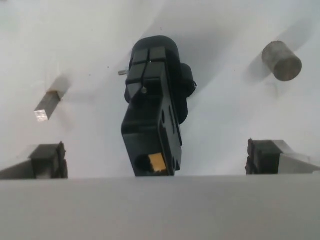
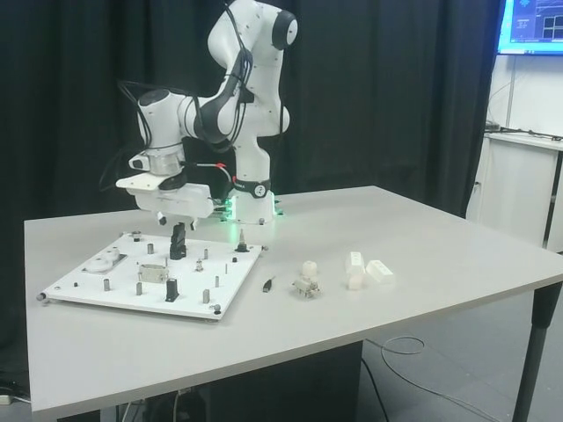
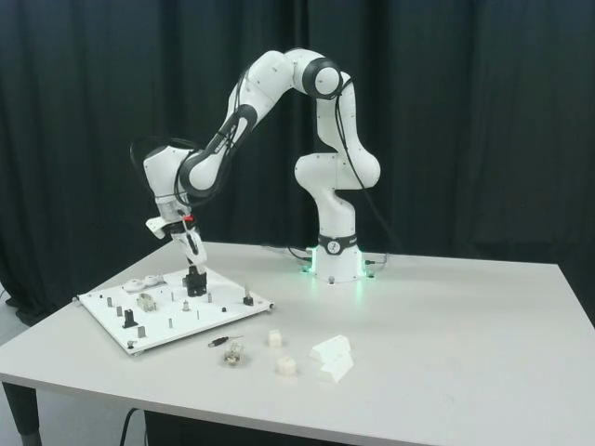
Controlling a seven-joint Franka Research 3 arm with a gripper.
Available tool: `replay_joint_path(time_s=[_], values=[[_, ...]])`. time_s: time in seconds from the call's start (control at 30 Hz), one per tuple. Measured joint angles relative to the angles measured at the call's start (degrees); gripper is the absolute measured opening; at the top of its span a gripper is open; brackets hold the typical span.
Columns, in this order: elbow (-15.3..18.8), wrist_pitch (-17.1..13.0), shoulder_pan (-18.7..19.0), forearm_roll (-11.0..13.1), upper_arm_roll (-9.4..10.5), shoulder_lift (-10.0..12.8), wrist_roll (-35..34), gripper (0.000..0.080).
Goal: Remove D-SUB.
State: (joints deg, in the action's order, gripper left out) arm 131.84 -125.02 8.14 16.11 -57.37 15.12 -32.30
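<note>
The D-SUB connector (image 1: 152, 115) is a black plug that stands upright on the white board (image 2: 132, 290). In the wrist view it lies between my two fingertips, and neither fingertip touches it. My gripper (image 1: 157, 159) is open, with one finger (image 1: 50, 160) and the other (image 1: 265, 157) far apart on either side. In the first room view the gripper (image 2: 171, 220) hangs just above the black connector (image 2: 178, 242). The second room view shows the gripper (image 3: 191, 255) over the same connector (image 3: 194, 279).
A grey round peg (image 1: 281, 60) and a small square peg (image 1: 47, 105) stand on the board near the connector. More pegs and parts fill the board (image 3: 186, 321). White blocks (image 2: 368, 269), a small white assembly (image 2: 306, 280) and a thin black tool (image 2: 266, 284) lie on the table beside it.
</note>
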Motion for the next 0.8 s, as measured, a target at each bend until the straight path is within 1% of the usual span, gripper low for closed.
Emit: replay_joint_path(time_s=[0.4,0.77,0.8], values=[[1.6,-2.46,0.02,0.14,0.71,0.0,0.0,0.08],[1.77,-3.13,0.18,0.27,0.79,0.0,-0.07,0.08],[1.77,-3.22,0.21,0.27,0.79,0.0,-0.03,0.0703]])
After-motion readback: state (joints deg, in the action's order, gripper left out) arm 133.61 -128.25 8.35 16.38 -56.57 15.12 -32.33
